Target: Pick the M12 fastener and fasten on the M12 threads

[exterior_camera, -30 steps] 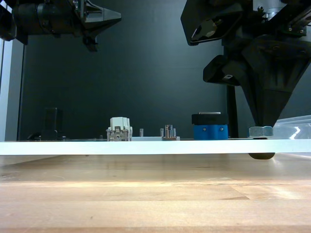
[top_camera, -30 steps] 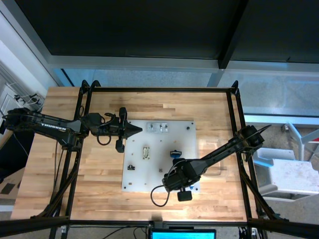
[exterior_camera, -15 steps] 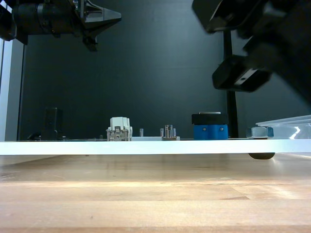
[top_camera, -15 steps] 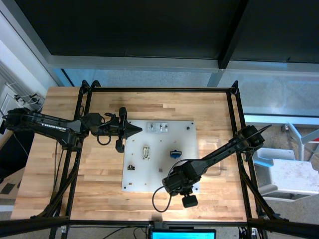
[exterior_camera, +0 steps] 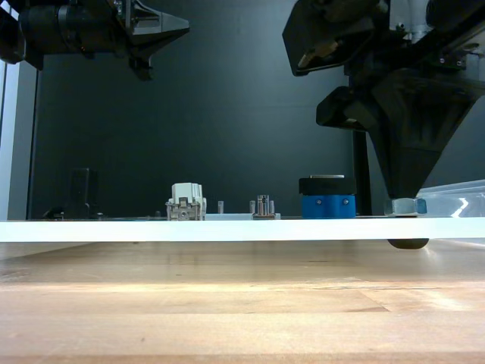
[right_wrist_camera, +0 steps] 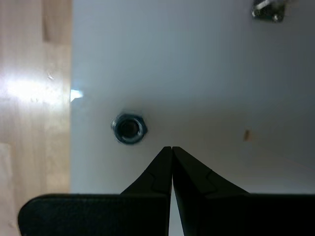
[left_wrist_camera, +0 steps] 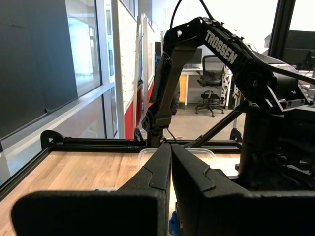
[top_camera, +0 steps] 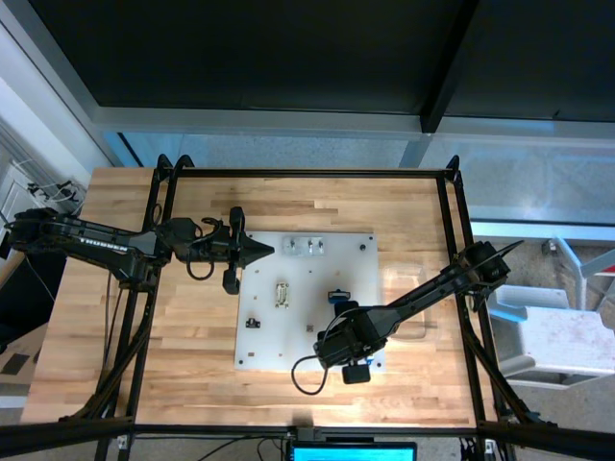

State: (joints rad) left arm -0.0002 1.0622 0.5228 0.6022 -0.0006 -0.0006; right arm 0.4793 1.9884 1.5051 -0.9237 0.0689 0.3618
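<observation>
The right gripper, fingers pressed together and empty, is swinging back with the M12 nut just beside its fingertips, likely already threaded, while the left gripper, fingers likewise together, is hanging well apart.

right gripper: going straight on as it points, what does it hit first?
Probably bare white board beside the nut: the right gripper, jaws shut, aims just off it. Left gripper hangs over the board's far left corner.

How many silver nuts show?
1: nut on the board, near right edge, close to the shut right gripper; left gripper hangs shut above its left edge. The right arm may hide others.
</observation>
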